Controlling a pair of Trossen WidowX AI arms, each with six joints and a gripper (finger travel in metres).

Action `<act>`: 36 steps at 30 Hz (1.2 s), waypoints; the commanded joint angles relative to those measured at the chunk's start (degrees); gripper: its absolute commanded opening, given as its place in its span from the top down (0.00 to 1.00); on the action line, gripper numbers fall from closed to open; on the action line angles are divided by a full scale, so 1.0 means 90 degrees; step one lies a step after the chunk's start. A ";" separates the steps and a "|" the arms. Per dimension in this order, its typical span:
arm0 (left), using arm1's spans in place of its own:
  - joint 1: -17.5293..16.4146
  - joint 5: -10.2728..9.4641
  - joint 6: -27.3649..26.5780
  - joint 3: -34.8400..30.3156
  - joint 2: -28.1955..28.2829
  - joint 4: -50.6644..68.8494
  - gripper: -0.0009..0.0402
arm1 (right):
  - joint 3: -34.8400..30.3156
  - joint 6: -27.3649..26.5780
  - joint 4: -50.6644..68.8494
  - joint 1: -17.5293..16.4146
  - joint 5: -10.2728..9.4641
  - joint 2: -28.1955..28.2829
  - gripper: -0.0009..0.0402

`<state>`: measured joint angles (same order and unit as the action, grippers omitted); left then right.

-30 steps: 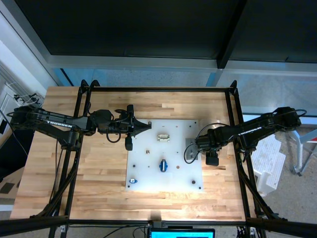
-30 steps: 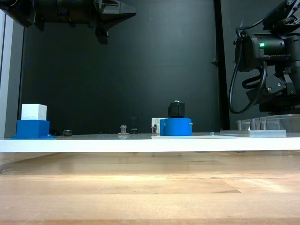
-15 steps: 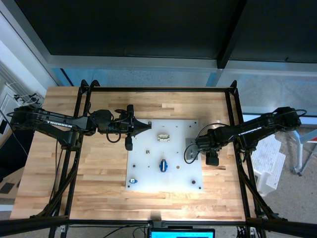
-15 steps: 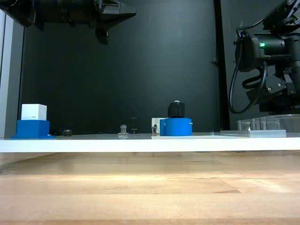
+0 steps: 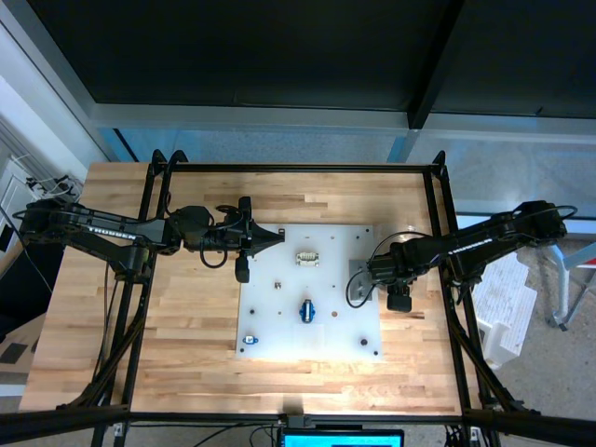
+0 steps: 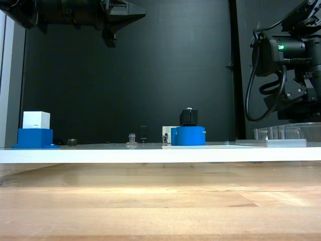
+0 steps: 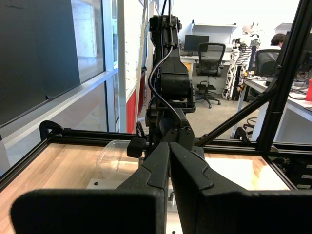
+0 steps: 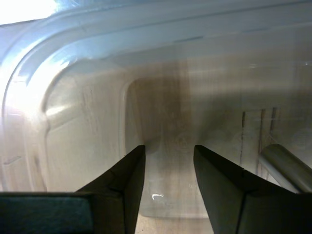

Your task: Pick the 16mm cylinder and install on the taskboard

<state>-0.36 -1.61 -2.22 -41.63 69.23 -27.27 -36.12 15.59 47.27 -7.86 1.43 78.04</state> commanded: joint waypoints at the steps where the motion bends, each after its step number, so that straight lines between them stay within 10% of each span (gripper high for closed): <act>1: -0.0002 0.0002 0.0000 0.0000 0.0000 0.0000 0.98 | -0.0056 0.0000 0.0027 -0.0005 0.0000 -0.0015 0.73; 17: -0.0002 0.0002 0.0000 0.0000 0.0000 0.0000 0.98 | -0.0488 0.0000 0.0758 -0.0007 0.0000 -0.0600 0.98; 36: 0.0000 0.0002 0.0000 0.0000 0.0000 0.0000 0.98 | -0.1338 0.0053 0.1916 -0.0010 0.0002 -0.1282 0.97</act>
<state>-0.36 -1.58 -2.24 -41.63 69.23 -27.24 -47.92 16.01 64.45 -7.92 1.43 66.87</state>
